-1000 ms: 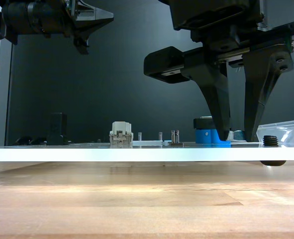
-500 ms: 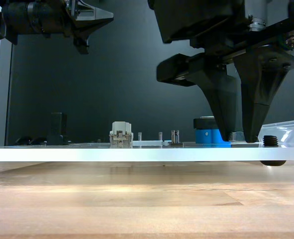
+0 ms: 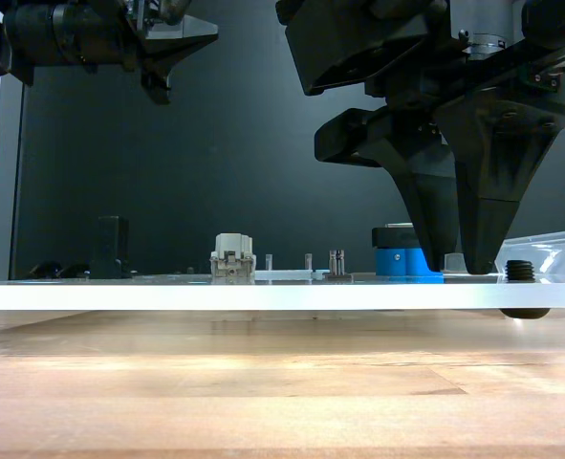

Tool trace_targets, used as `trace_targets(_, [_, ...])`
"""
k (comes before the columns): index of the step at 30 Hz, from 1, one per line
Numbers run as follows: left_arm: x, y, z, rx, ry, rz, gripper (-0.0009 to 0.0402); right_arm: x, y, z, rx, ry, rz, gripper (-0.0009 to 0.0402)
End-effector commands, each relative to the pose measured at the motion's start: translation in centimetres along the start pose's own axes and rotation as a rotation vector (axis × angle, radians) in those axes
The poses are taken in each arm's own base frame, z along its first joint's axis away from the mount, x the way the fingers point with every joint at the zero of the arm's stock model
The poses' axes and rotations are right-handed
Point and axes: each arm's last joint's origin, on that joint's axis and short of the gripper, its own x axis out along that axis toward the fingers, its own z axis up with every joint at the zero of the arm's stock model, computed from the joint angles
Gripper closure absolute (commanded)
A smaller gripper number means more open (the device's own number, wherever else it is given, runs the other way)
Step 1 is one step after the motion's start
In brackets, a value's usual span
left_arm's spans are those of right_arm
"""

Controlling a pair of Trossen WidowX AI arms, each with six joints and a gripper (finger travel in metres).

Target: Pick the M12 nut and place it on its threads and fasten

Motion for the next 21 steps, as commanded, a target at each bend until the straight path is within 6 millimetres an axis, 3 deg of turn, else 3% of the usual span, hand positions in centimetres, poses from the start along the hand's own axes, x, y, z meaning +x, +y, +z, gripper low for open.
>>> trace_targets(1, [0.0,0.0,0.0,0.000,0.000,0.000,0.0393,-0.3,0.0,0.0,-0.026,-0.008,-0.009,0.0381])
trace_targets(7, [0.0,0.0,0.0,0.000,0.000,0.000,0.0393,-2.2,0.1,-0.7,-0.144,-0.025,-0.009,0.0381])
trace_targets(12, [0.0,0.0,0.0,0.000,0.000,0.000,0.0393,-4.0,0.7,-1.8,-0.351,0.000,-0.008,0.0381])
trace_targets(21, [0.0,0.0,0.0,0.000,0.000,0.000,0.0393,-5.0,1.1,-2.5,-0.587,0.020,-0.001,0.0381])
